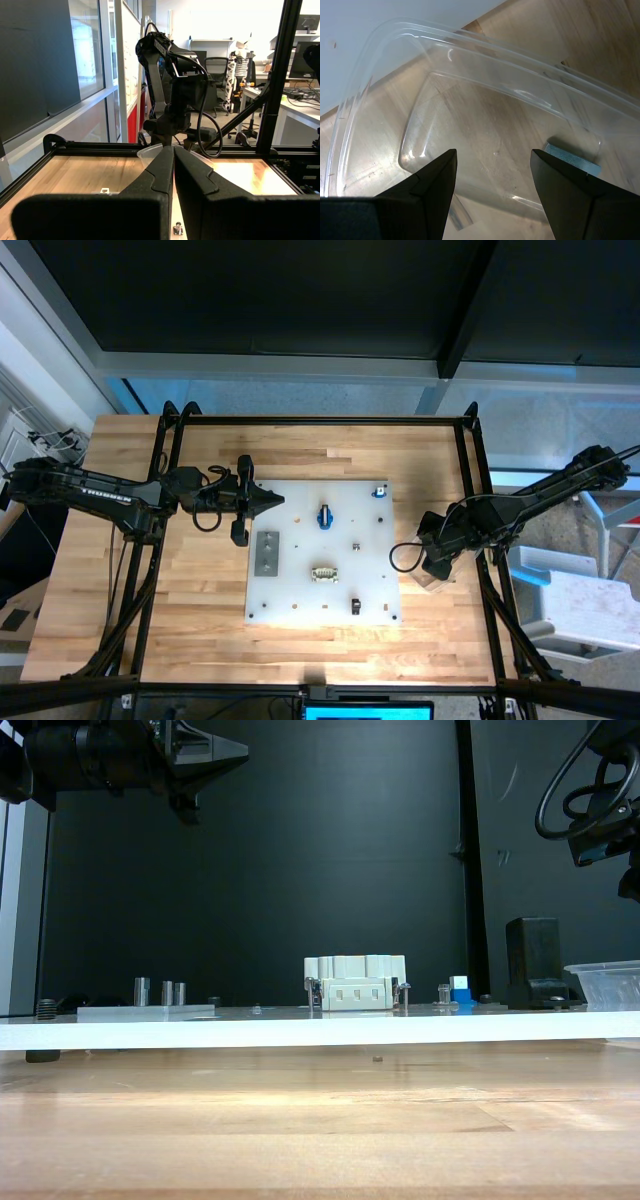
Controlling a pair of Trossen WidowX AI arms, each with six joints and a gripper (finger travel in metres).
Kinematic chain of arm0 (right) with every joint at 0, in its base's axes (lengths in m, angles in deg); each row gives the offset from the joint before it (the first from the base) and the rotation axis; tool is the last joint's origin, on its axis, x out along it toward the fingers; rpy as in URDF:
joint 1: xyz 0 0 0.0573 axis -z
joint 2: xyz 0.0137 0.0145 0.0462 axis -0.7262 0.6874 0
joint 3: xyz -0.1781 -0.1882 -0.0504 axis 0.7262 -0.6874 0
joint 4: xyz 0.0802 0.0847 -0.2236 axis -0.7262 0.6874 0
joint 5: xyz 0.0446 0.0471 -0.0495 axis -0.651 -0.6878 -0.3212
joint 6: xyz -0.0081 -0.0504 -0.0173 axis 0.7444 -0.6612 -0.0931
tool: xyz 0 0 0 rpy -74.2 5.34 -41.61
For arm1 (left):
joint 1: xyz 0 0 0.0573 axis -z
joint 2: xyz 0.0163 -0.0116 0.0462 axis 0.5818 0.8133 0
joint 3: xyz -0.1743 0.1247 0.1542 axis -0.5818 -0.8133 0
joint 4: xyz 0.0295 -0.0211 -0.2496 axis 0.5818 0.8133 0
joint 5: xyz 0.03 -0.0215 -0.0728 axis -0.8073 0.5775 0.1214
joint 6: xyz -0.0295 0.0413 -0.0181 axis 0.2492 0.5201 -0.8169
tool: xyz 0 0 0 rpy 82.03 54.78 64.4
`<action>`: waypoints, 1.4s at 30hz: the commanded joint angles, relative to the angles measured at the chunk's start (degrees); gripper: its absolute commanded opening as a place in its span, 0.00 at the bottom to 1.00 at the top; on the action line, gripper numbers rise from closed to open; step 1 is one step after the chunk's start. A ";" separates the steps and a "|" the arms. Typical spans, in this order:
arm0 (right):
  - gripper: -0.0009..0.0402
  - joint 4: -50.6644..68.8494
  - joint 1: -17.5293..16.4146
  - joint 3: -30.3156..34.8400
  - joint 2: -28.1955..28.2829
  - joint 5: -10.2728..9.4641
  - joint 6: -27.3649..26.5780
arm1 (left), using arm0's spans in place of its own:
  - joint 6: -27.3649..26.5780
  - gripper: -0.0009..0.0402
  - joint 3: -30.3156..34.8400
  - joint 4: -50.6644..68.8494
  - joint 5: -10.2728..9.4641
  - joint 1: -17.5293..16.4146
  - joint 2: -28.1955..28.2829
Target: Pick the 16mm bar from the taskboard and place it in the container
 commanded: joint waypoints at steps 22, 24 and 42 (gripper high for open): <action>0.52 -0.61 0.00 0.02 0.02 0.00 0.02 | 0.02 0.02 0.02 0.00 0.02 0.00 0.00; 0.52 -0.72 -0.02 0.02 0.02 0.00 0.02 | 0.02 0.02 0.02 0.00 0.02 -0.02 0.02; 0.52 -1.05 0.00 0.02 0.02 0.02 0.02 | 0.02 0.02 0.02 0.00 0.02 0.00 0.00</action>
